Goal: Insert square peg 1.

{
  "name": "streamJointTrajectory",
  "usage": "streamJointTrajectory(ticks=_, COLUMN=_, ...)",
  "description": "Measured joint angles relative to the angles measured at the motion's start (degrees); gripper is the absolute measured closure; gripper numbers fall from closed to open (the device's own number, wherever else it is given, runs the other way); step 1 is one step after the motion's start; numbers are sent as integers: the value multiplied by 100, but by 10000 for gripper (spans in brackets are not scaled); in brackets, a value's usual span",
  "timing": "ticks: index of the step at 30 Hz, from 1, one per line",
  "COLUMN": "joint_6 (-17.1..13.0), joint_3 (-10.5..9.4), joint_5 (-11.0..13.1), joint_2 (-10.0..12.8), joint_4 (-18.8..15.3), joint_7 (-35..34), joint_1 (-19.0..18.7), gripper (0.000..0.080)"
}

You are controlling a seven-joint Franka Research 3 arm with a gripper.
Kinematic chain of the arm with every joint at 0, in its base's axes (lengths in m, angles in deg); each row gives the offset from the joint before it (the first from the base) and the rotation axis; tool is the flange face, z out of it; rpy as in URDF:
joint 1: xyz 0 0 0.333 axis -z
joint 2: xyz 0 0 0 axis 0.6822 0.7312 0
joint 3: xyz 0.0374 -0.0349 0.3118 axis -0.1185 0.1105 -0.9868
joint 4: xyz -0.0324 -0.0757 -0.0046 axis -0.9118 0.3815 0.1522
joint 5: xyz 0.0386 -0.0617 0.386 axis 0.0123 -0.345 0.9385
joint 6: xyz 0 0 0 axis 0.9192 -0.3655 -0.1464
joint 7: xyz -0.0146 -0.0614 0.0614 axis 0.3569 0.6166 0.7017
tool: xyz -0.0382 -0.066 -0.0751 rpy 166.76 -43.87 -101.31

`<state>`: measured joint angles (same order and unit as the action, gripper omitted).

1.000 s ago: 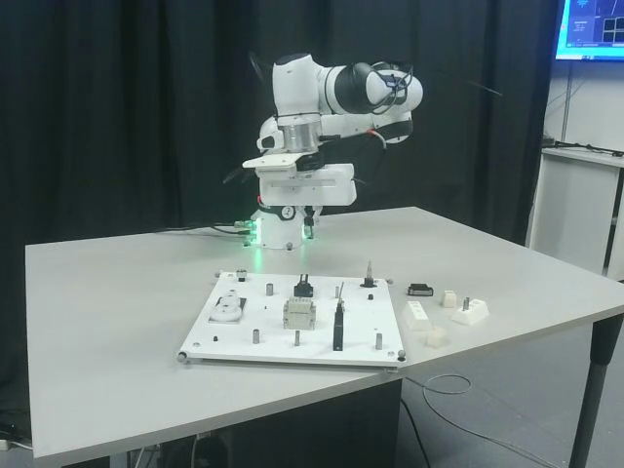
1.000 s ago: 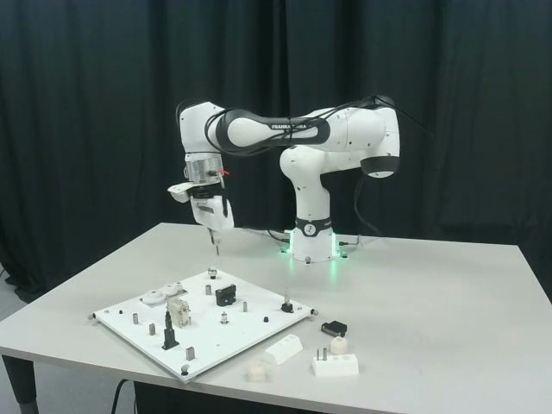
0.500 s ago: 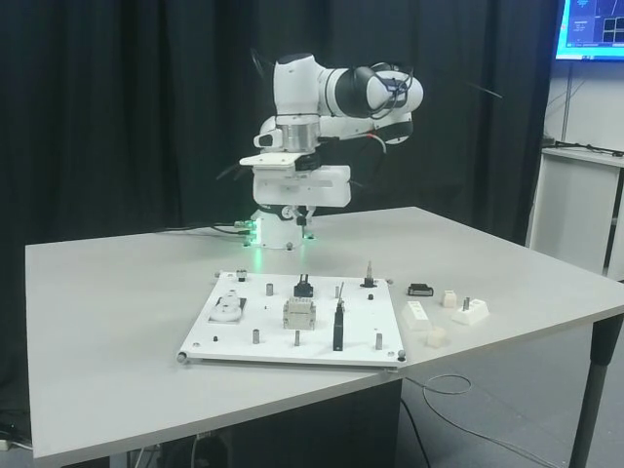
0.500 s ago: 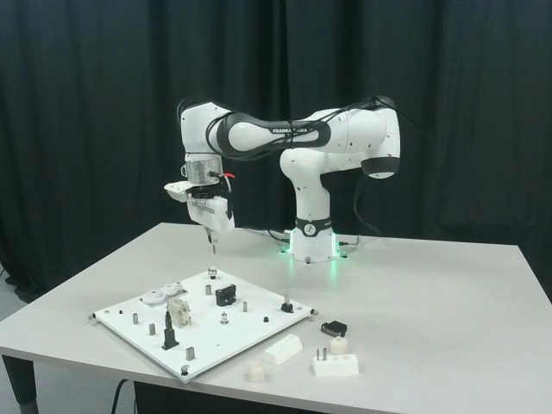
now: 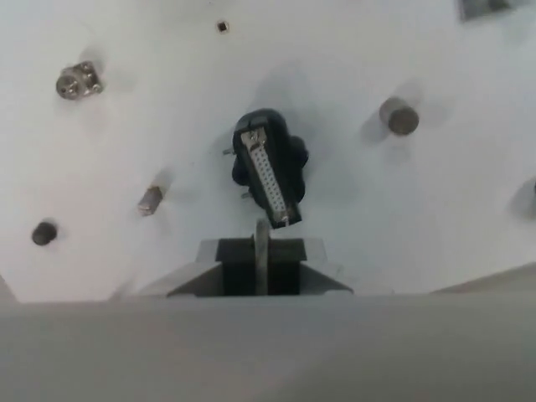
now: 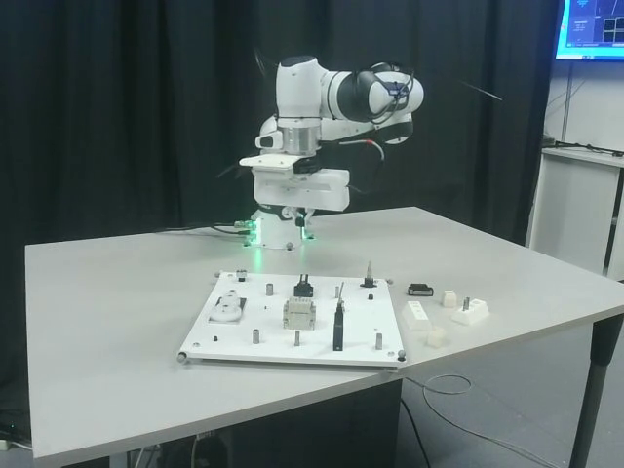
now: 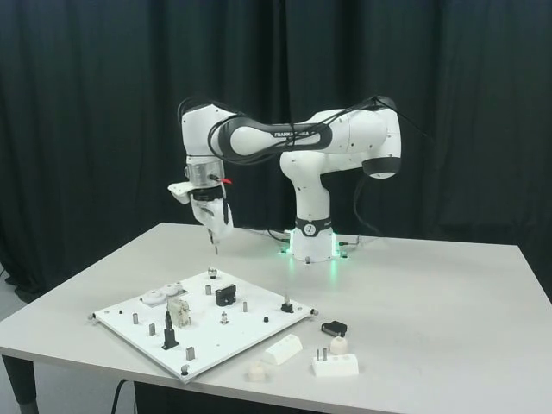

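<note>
My gripper (image 5: 261,258) is shut on a thin grey square peg (image 5: 262,237) that points down from between its black fingers. It hangs high above the white board (image 7: 200,349), over the board's far part, and the peg (image 7: 214,247) is well clear of the surface. In the wrist view the peg tip lines up just beside a black multi-pin connector (image 5: 270,167) standing on the board (image 5: 402,218). The first room view shows the gripper (image 6: 295,216) in front of the arm's base. I cannot make out the square hole.
The board (image 6: 234,336) carries several small grey pegs, a black connector (image 6: 303,286), a grey block (image 6: 298,314) and a tall black part (image 6: 338,327). Beside the board lie white blocks (image 6: 416,312) (image 6: 469,311) and a small black plug (image 6: 420,290). The arm's base ring glows green (image 7: 308,256).
The hand has turned a little about its upright axis and shifted slightly over the board's far part, with the peg still held.
</note>
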<state>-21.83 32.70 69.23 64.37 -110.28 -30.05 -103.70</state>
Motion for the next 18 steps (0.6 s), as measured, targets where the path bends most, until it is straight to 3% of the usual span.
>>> streamJointTrajectory(ticks=3, joint_6=23, joint_3=-31, joint_5=0, joint_2=-7, joint_4=-13, joint_7=36, joint_1=-52, gripper=776)
streamJointTrajectory(ticks=11, joint_6=-25, joint_3=-176, joint_5=0, joint_2=-6, joint_4=-25, joint_7=1309, joint_1=-212, gripper=776)
streamJointTrajectory(ticks=18, joint_6=-561, joint_3=-405, joint_5=5, joint_2=-7, joint_4=-24, joint_7=1456, joint_1=-329, gripper=776)
